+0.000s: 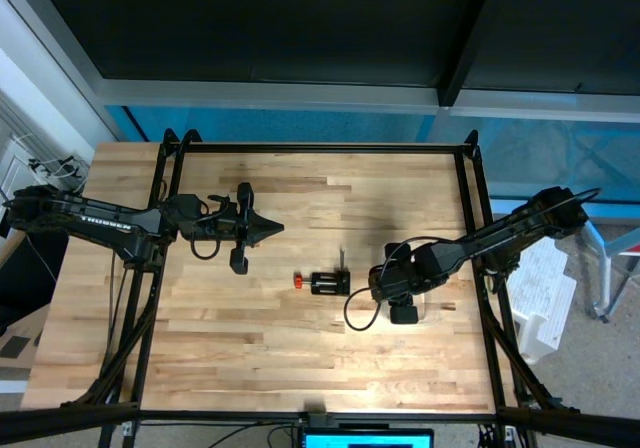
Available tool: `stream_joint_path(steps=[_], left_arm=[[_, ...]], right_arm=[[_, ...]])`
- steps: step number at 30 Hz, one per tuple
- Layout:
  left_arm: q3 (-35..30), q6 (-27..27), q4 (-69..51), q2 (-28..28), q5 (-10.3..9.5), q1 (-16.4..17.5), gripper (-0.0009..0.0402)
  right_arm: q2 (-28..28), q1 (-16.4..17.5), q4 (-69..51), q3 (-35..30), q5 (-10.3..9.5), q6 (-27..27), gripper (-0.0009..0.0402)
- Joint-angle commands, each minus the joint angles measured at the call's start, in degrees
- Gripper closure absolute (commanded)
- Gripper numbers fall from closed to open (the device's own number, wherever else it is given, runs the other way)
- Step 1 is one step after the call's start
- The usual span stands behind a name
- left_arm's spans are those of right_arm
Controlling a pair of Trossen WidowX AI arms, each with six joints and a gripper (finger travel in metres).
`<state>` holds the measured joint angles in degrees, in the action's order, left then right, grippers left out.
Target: Pick the usb-c connector and install on the hub
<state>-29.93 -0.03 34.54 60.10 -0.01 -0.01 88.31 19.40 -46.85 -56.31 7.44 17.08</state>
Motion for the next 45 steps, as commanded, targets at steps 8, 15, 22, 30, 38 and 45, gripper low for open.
stream_joint_path(steps=[8,15,22,30,38,45], left_arm=[[-0.02,0.02,-0.02,0.02,0.00,0.02,0.0393],[-0.02,0.02,0.00,0.02,0.00,0.02,0.0393],[-0.02,0.02,0.00,0.02,0.00,0.00,0.0393],[-0.02,0.02,0.00,0.02,0.00,0.02,0.0393],[-0.02,0.02,0.00,0.02,0.00,0.00,0.0393],[-0.02,0.02,0.00,0.02,0.00,0.00,0.0393]], right_arm=[[0.46,0.00,4.92,3.23,-0.15,-0.02,0.0232],[0.46,-0.02,6.05,4.22,-0.09,-0.02,0.0234],[0.46,-0.02,6.86,5.33,0.09,-0.13,0.0250],[0.46,-0.13,9.79,7.15,0.55,-1.16,0.0268],[0.44,-0.20,10.93,8.00,0.57,-1.77,0.0304],[0.39,-0.26,10.93,8.09,0.57,-2.14,0.0369]])
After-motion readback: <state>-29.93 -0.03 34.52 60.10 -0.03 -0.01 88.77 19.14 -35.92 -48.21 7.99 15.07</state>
